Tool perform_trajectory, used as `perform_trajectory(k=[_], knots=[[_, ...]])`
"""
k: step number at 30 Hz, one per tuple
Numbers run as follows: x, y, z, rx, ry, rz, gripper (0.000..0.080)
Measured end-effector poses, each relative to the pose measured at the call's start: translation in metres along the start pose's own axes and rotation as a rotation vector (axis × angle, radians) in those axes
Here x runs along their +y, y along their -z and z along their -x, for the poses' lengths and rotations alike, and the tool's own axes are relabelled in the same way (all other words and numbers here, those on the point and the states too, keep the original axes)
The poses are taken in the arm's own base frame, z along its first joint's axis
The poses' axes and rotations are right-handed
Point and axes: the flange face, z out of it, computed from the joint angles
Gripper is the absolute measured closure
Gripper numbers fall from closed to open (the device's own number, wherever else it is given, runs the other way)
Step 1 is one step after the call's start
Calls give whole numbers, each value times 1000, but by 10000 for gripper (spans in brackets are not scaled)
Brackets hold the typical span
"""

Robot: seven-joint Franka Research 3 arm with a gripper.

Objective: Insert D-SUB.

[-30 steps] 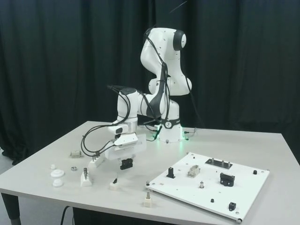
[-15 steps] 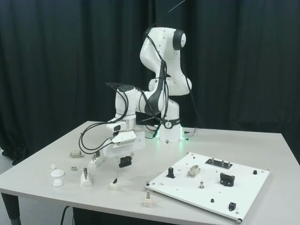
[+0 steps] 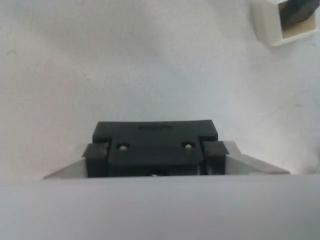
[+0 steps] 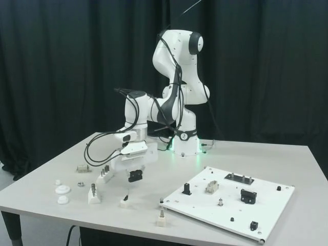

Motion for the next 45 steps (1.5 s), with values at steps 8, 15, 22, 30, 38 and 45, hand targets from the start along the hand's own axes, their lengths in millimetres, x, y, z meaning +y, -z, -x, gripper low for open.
perform_trajectory(k=[8,15,22,30,38,45], knots=[[3,7,-4,3,-17,-1,416],[4,12,-6,-1,-21,-3,416],[1,16,-9,-11,-62,-9,416],[-20,28,-13,-24,-90,-43,416],[-54,45,-17,-44,-102,-72,416],[-85,57,-17,-65,-143,-82,416]])
